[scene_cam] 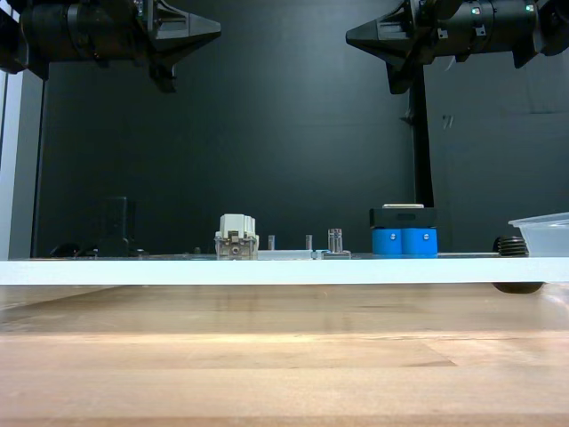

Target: Pick the RJ45 connector and install on taskboard

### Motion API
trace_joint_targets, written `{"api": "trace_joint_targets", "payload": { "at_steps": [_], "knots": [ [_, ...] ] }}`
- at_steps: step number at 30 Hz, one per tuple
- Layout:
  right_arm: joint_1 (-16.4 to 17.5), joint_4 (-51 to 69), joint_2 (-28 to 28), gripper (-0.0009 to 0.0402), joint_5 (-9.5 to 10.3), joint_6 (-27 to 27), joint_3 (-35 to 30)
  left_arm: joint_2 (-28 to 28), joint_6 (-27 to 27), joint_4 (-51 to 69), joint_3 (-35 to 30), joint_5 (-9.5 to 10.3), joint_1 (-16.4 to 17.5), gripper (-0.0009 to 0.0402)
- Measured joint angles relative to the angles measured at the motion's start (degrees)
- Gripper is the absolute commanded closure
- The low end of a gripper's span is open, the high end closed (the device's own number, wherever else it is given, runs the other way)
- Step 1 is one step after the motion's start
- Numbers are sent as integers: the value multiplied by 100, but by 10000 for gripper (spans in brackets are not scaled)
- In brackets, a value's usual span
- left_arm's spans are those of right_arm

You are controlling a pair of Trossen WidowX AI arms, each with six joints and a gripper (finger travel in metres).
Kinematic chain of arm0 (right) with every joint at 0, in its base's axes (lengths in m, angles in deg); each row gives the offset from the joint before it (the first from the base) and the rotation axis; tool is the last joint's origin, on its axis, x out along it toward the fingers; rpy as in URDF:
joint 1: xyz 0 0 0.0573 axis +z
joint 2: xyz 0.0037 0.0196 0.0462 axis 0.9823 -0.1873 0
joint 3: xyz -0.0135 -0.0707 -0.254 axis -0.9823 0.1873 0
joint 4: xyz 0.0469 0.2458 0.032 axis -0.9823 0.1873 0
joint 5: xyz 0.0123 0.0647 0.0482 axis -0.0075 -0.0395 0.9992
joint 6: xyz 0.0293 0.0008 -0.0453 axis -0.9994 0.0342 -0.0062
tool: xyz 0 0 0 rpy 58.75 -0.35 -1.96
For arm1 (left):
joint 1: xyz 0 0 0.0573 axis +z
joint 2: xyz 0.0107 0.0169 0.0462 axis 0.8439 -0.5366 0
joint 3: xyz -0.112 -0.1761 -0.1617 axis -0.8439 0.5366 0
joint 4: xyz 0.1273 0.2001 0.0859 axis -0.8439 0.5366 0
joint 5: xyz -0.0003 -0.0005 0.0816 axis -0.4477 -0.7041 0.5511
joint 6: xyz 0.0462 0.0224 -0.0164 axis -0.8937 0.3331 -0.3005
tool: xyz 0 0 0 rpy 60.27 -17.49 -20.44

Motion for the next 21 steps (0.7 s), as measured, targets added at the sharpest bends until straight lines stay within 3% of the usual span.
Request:
{"api": "trace_joint_targets", "payload": {
  "at_steps": [21],
  "knots": [
    [-2, 151, -2, 393, -2, 0, 0, 0, 0, 0, 0, 2, 0, 393]
  ]
}}
